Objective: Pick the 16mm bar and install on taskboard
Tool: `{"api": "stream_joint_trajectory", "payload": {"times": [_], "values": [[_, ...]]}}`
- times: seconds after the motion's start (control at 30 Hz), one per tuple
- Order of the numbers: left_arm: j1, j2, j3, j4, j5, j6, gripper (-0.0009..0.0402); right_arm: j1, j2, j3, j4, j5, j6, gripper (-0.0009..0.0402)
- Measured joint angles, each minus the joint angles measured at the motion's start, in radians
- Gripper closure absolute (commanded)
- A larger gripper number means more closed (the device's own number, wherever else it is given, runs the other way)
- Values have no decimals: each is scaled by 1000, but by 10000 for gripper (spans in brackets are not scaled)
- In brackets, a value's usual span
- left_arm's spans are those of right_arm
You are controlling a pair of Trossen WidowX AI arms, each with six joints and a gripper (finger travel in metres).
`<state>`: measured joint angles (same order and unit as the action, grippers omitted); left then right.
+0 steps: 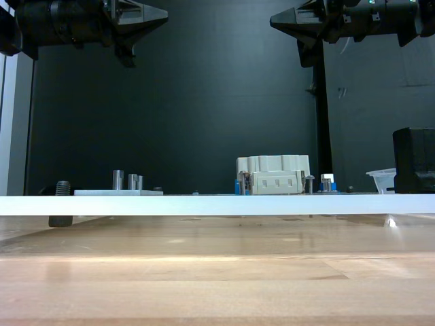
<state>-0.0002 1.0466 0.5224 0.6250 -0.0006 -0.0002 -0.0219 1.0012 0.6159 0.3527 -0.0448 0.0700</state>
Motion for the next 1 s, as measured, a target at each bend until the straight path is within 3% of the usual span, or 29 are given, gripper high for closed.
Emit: {"api": "stream_joint_trajectory", "payload": {"times": [0.4, 0.53, 1.0], "values": [[0, 0, 0, 0, 0, 0, 393, 7, -24, 2, -39, 0, 3, 394], [0, 0, 0, 0, 0, 0, 393, 16, -42, 47, -251, 30, 3, 394], [0, 0, 0, 0, 0, 0, 393, 145, -44, 211, -921, 53, 95, 393]]}}
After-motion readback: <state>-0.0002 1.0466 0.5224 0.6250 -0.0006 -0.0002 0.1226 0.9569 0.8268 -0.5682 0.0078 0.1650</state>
